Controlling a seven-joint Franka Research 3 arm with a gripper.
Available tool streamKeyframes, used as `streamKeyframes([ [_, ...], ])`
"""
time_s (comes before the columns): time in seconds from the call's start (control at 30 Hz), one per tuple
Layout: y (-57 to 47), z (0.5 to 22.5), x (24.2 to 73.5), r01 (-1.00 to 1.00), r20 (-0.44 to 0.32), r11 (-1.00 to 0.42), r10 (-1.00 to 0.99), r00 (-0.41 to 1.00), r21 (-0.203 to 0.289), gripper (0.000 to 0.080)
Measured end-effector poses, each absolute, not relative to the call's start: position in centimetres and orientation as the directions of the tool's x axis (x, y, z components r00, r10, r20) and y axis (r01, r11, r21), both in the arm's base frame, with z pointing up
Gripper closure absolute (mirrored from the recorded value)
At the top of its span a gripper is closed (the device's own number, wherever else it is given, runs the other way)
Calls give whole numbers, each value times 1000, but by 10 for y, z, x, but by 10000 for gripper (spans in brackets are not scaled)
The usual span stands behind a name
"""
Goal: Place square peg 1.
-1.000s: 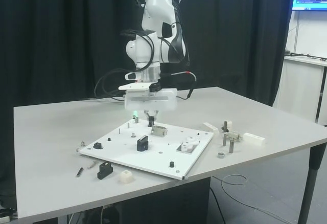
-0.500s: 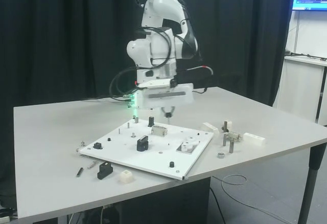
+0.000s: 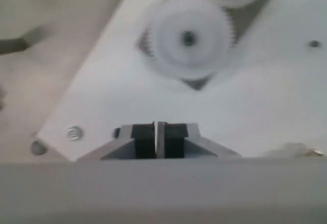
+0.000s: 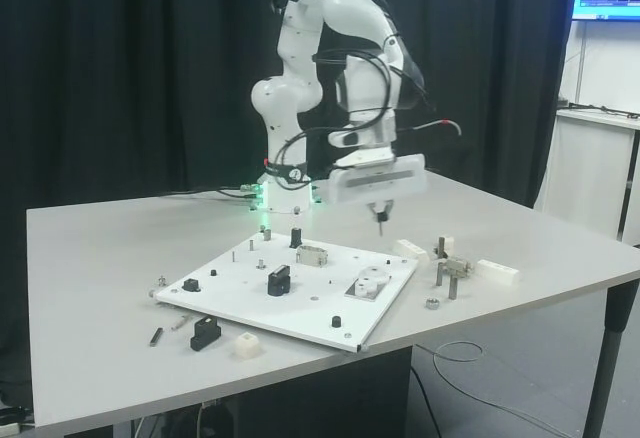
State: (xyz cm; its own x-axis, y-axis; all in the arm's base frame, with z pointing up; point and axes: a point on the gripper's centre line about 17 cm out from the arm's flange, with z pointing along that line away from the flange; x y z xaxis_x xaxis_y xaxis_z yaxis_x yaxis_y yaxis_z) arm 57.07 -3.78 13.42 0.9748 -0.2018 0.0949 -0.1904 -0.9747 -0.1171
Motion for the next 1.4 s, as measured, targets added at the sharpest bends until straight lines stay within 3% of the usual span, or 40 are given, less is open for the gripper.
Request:
streamKeyframes([
  [0.57, 53, 110, 566, -30, 77, -996, -37, 996, -81, 767],
  [0.97, 87, 90, 572, 16, 108, -999, 12, 994, -38, 767],
  [1.4, 103, 81, 572, 12, 117, -999, 8, 993, -32, 767],
])
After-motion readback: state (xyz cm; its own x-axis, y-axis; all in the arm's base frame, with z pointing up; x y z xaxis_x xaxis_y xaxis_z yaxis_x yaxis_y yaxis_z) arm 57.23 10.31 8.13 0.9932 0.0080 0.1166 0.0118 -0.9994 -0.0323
